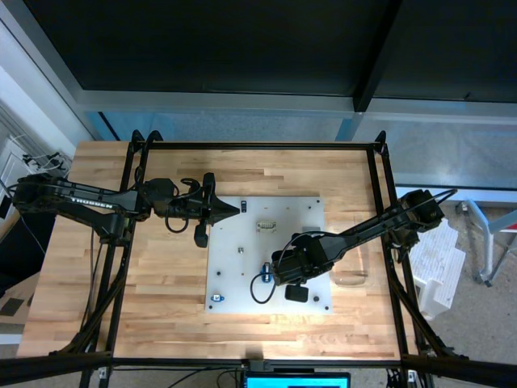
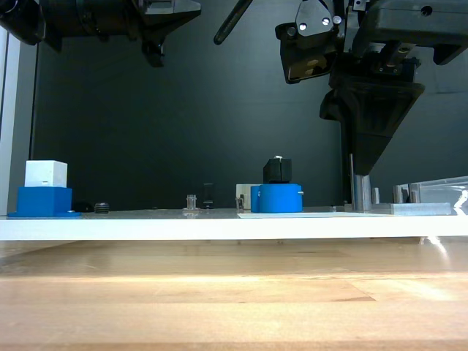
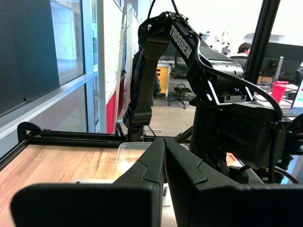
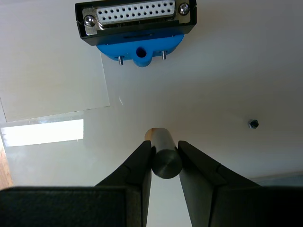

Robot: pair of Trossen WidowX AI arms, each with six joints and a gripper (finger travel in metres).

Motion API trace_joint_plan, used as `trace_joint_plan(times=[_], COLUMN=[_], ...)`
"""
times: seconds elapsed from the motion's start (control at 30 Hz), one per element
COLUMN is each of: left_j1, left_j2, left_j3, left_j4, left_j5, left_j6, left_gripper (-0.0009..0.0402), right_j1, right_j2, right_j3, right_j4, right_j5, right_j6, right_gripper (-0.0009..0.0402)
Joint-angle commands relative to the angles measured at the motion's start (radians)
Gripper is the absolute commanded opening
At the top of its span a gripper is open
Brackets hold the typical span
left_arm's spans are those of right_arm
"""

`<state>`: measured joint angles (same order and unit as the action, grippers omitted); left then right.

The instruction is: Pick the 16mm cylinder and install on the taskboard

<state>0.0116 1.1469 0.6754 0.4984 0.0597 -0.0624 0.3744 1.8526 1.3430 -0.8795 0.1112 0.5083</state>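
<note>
My right gripper (image 4: 164, 145) pinches the 16mm cylinder (image 4: 166, 161).
I hold it upright over the taskboard (image 4: 227, 71), near the blue fitting (image 4: 139, 49). My left gripper (image 3: 164, 156), fingers pressed together, hovers at the board's left edge.

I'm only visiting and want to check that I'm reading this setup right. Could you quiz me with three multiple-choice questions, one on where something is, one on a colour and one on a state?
1. Where is the right tool?
A) above the white taskboard
B) parked off the table
C) over bare wood

2. What colour is the fitting under the many-pin connector?
A) red
B) blue
C) green

3. The left tool, at the taskboard's left edge, is:
A) wide open
B) shut and empty
C) gripping a block

Answers:
1 A: the right wrist view shows white plate beneath it, and it clamps the 16mm cylinder.
2 B: it is plainly blue.
3 B: its fingers meet with nothing between them.
</note>
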Motion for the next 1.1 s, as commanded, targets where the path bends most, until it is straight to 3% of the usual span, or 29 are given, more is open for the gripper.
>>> trace_joint_plan(times=[0.03,1.1], left_j1=[0.000,0.000], left_j2=[0.000,0.000], left_j3=[0.000,0.000], left_j4=[0.000,0.000], left_j5=[0.000,0.000], left_j6=[0.000,0.000], left_gripper=[0.0000,0.0000], right_j1=[0.001,0.001], right_j2=[0.003,0.003], right_j3=[-0.002,-0.038], right_j4=[0.001,0.039], right_j5=[-0.001,-0.001], right_j6=[0.000,0.004], right_gripper=[0.0018,0.0018])
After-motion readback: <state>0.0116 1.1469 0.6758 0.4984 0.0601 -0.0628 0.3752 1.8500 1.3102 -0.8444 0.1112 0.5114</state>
